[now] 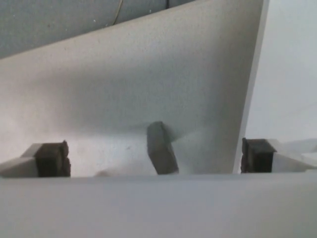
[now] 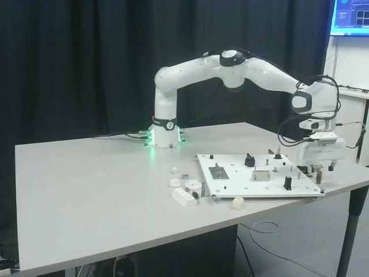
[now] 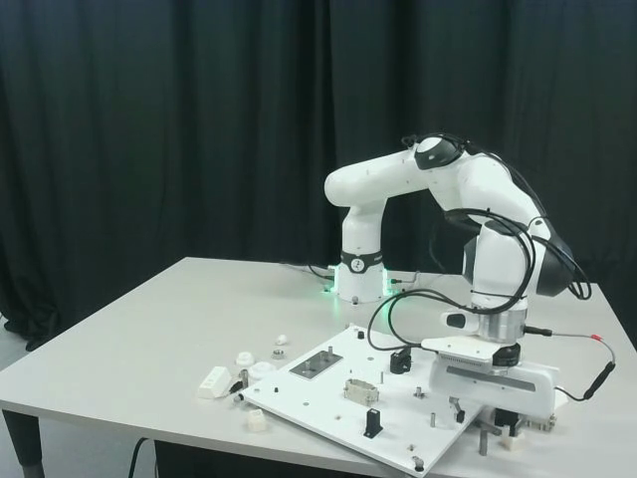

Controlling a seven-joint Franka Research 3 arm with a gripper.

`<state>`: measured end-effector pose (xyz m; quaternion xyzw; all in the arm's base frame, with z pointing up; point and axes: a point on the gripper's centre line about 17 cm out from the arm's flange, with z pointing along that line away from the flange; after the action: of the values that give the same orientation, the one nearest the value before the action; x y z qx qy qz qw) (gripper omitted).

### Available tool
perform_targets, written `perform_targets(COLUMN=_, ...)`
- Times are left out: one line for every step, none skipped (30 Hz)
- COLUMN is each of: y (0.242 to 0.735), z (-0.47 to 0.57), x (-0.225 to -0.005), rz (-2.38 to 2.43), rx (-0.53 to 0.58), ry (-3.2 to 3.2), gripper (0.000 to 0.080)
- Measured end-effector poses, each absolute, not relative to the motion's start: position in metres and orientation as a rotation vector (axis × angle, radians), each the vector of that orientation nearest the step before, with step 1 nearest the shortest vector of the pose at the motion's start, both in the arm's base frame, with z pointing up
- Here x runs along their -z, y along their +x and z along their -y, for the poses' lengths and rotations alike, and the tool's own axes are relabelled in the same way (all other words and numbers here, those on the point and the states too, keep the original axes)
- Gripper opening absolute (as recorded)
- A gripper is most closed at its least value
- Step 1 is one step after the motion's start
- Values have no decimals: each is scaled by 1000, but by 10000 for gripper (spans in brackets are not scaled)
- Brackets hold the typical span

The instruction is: Remove round peg 2.

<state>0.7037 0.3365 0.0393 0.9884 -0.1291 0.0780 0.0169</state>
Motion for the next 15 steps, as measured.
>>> perform_targets(y=704, z=-337, x=-40, rz=401, rx=-243, ry=3073, gripper=764)
perform_targets(y=704, z=-337, x=-40, rz=402, rx=-243, ry=3073, gripper=764)
perform_targets(y=704, z=-337, x=-41, rz=402, rx=-243, ry=3073, gripper=764)
perform_targets(y=704, z=-337, x=-42, rz=403, rx=-243, ry=3073, gripper=764)
perform_targets(y=704, z=-337, x=-42, rz=404, rx=-243, ry=3073, gripper=764)
perform_targets(y=704, z=-337, x=-43, rz=405, rx=-243, ry=3073, gripper=791)
perform_targets(y=704, z=-337, x=-44, rz=407, rx=-243, ry=3073, gripper=791)
perform_targets(y=704, z=-337, x=-44, rz=410, rx=-243, ry=3073, gripper=791)
perform_targets(y=704, z=-337, x=-45, rz=412, rx=-243, ry=3073, gripper=791)
perform_targets(y=704, z=-337, x=-46, rz=414, rx=-243, ry=3072, gripper=791)
perform_targets(y=704, z=-337, x=-46, rz=415, rx=-242, ry=3071, gripper=791)
perform_targets(y=704, z=-337, x=-47, rz=414, rx=-242, ry=3070, gripper=798)
perform_targets(y=704, z=-337, x=-47, rz=414, rx=-242, ry=3070, gripper=798)
perform_targets(y=704, z=-336, x=-47, rz=414, rx=-241, ry=3069, gripper=798)
perform_targets(y=704, z=-336, x=-48, rz=414, rx=-240, ry=3069, gripper=798)
